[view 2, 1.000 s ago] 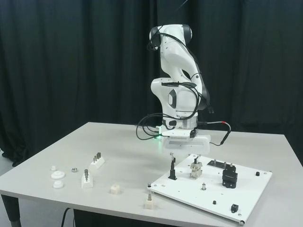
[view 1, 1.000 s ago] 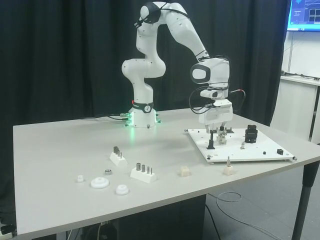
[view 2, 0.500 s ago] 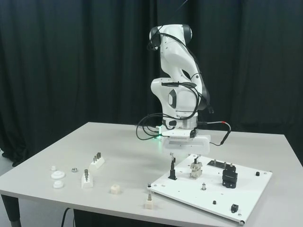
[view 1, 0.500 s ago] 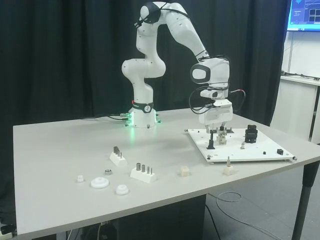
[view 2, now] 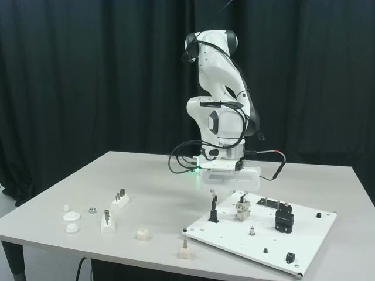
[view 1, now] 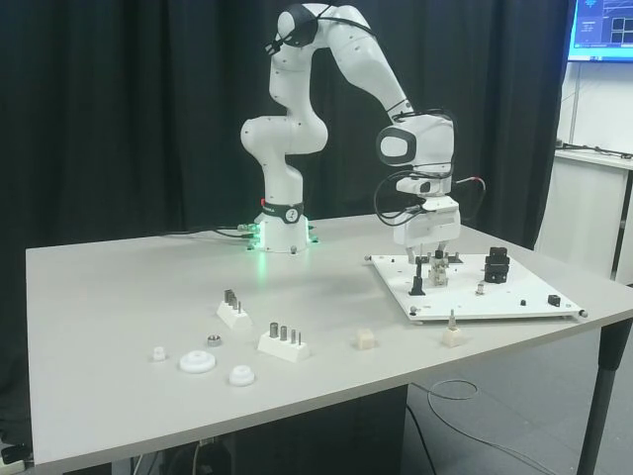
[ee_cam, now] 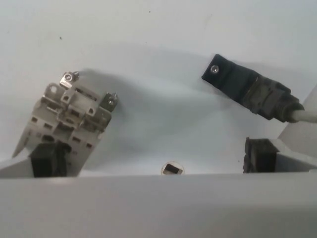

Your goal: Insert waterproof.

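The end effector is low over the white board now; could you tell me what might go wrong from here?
1. The end effector is open and holds nothing, with one pad right beside the white connector block; descending further may knock it.
2. The black connector lies off to one side, so a grasp may miss it unless the arm shifts.
3. The upright black post stands close under the wrist and could be struck.

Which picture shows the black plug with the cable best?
The wrist view: the black plug lies large on the white board, screw and cable visible. In both room views it is too small to pick out for certain.
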Available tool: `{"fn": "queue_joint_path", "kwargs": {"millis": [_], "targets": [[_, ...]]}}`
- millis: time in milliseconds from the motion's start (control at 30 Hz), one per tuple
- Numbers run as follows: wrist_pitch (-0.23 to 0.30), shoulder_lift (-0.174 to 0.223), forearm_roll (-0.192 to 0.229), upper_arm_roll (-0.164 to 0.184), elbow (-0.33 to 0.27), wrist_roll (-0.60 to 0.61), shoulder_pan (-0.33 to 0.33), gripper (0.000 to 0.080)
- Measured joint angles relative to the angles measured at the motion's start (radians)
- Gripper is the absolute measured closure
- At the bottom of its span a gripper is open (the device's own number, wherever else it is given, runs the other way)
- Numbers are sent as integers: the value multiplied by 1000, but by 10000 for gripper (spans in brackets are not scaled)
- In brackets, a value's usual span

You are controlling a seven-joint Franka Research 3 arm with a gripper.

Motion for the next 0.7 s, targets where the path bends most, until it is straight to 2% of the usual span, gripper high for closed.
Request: {"fn": "queue_joint_path", "kwargs": {"millis": [433,700], "targets": [[5,2,-1,-1,0,-4,0,3],[40,26,-9,-9,0,-9,-1,3]]}}
